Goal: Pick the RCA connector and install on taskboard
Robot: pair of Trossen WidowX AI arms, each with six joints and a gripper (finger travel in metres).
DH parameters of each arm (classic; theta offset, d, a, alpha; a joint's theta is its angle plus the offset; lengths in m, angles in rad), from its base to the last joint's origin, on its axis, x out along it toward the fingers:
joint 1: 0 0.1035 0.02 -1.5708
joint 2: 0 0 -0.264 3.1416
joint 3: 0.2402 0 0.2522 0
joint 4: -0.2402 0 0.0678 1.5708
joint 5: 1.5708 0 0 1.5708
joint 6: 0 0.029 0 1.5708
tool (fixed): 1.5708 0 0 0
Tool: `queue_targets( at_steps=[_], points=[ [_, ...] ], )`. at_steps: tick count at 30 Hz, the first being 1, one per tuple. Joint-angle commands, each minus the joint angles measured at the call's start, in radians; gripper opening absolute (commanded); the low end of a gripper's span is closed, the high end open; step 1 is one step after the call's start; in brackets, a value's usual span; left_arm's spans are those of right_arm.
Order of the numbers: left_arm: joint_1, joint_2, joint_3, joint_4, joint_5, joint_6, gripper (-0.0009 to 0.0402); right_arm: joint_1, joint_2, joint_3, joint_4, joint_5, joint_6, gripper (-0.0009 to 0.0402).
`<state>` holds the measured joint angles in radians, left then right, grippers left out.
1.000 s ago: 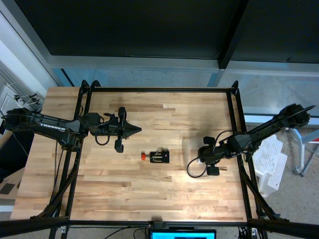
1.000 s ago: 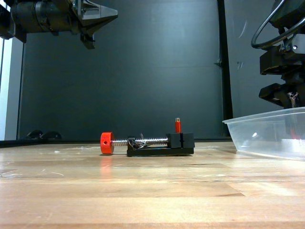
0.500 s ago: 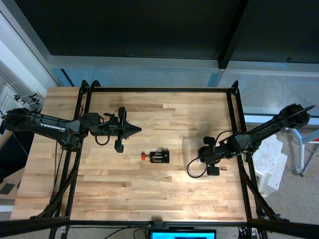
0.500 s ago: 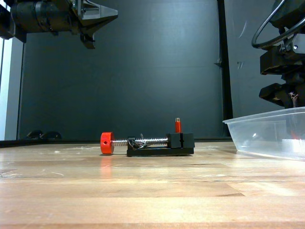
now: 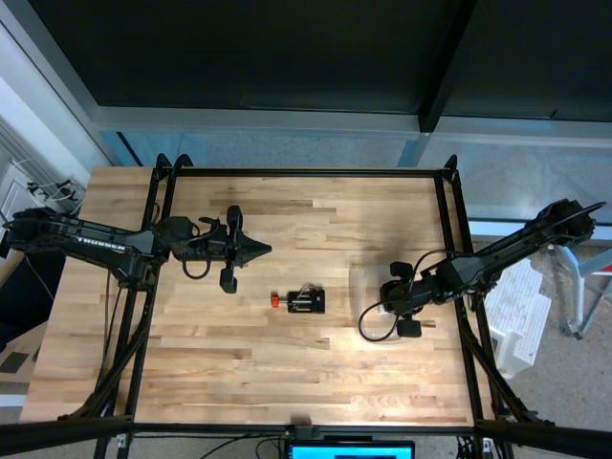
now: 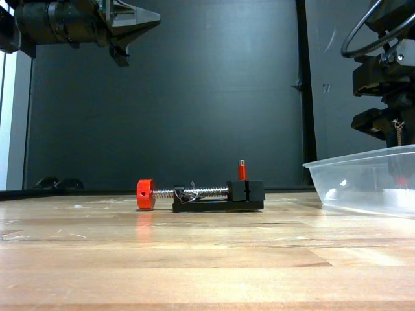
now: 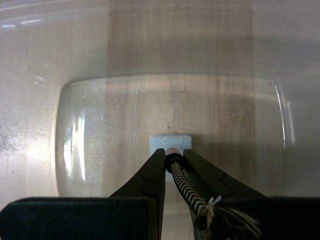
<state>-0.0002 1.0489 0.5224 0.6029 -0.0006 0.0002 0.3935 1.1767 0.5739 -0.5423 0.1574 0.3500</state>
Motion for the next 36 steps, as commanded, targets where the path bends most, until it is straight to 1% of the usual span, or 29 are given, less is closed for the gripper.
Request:
queue_targets(
  at_steps=[1,3,9,16,26,29,33,35,36],
  points=[
    [0.000,0.000,0.000,0.000,0.000,0.000,0.0000,0.000,-0.014,0.021,-0.038,0.000,0.000,0.0000],
    [0.000,0.000,0.000,0.000,0.000,0.000,0.0000,0.000,-0.026,0.039,-0.072,0.008,0.000,0.0000],
    [0.000,0.000,0.000,0.000,0.000,0.000,0.0000,0.000,-0.056,0.133,-0.208,0.008,0.000,0.0000],
    [0.000,0.000,0.000,0.000,0.000,0.000,0.0000,0.000,-0.060,0.248,-0.342,0.008,0.001,0.0000],
    [0.000,0.000,0.000,0.000,0.000,0.000,0.0000,-0.001,-0.056,0.287,-0.373,0.007,0.006,0.0000],
    [0.000,0.000,0.000,0.000,0.000,0.000,0.0000,-0.006,-0.040,0.299,-0.376,0.008,0.010,0.0000],
    [0.000,0.000,0.000,0.000,0.000,0.000,0.0000,-0.024,0.008,0.344,-0.377,0.010,0.009,0.0000],
    [0.000,0.000,0.000,0.000,0.000,0.000,0.0000,-0.033,0.039,0.372,-0.377,0.020,0.009,0.0000],
    [0.000,0.000,0.000,0.000,0.000,0.000,0.0000,-0.037,0.054,0.386,-0.376,0.032,0.009,0.0000]
  ],
)
